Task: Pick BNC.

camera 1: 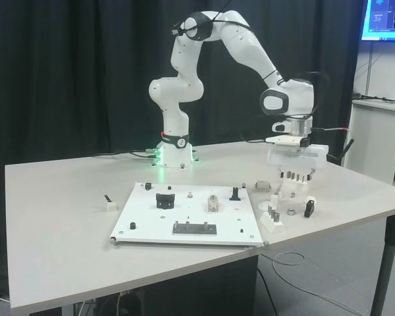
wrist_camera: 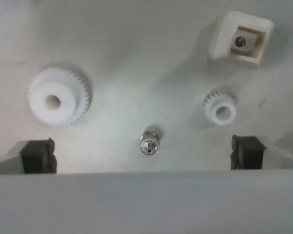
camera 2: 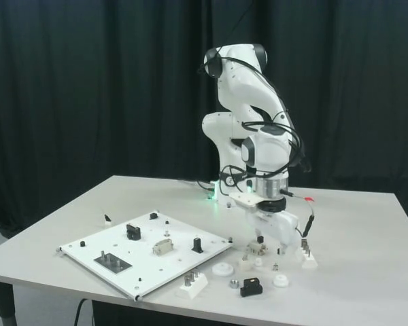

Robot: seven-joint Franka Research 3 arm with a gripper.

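BNC (wrist_camera: 150, 141) stands upright, small, grey, metallic.

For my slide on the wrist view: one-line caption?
Open gripper hovering over the small metal connector, between two white gears.

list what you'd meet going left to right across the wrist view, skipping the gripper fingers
large white toothed gear → small grey metal BNC connector standing upright → small white toothed gear → white square block with a metal part inside

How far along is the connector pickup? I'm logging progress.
Done: the gripper is lined up above the small metal connector, which stands on the table. In hand: nothing; the fingers are open on either side. Left: descend, close and lift.
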